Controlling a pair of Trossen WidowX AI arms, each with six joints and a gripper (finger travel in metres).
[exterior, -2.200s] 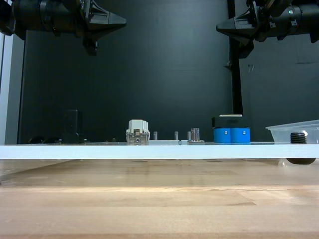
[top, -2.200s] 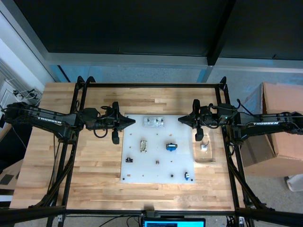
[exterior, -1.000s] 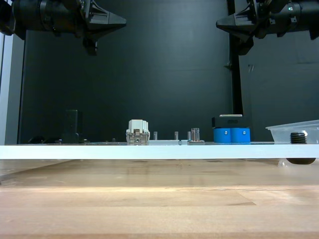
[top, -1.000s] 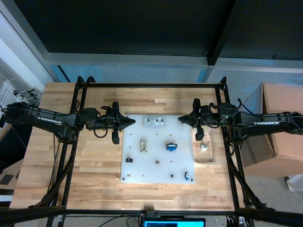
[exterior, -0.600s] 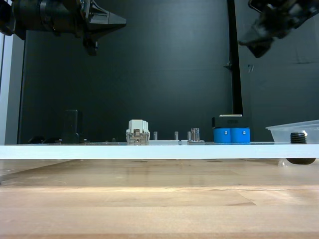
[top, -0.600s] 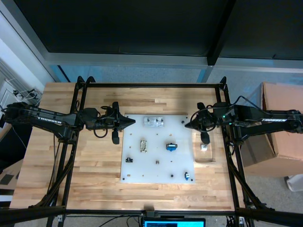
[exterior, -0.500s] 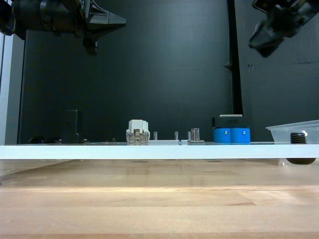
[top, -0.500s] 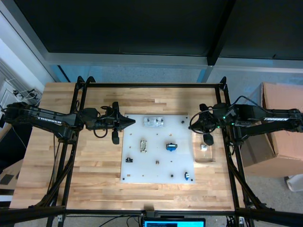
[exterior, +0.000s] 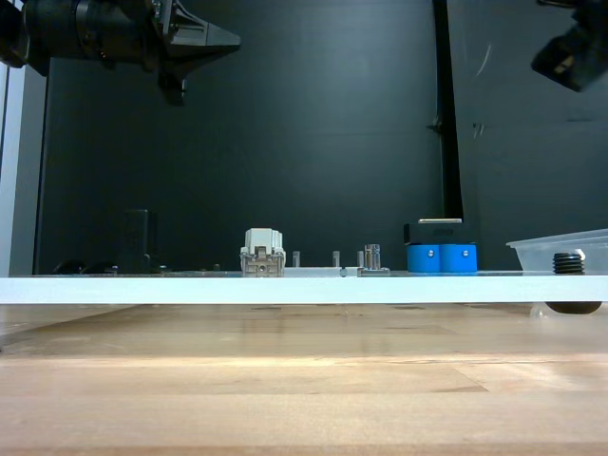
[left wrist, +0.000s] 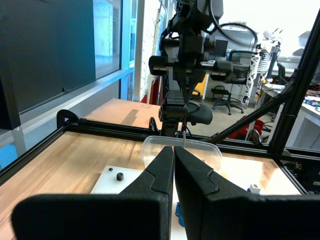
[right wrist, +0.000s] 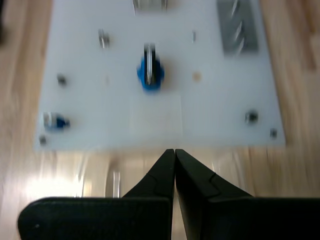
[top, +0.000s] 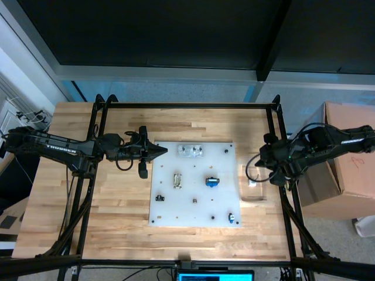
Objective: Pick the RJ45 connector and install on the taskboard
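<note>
Approach stage; no pick made yet. The RJ45 connector [top: 252,182] lies free in the clear tray [top: 254,199], at 3 o'clock off the taskboard [top: 176,205]. The right gripper [right wrist: 174,151] hovers above the tray, fingers together, empty. The left gripper [left wrist: 173,149] hangs at the board's 10 o'clock, likewise closed and empty. Next move, in my judgement: open the right gripper and descend.

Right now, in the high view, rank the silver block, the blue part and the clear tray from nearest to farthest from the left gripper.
1. Silver block, at the board's far edge, just ahead of the left gripper.
2. Blue part, mid-board.
3. Clear tray, beside the board's right edge, near the right gripper.
</note>
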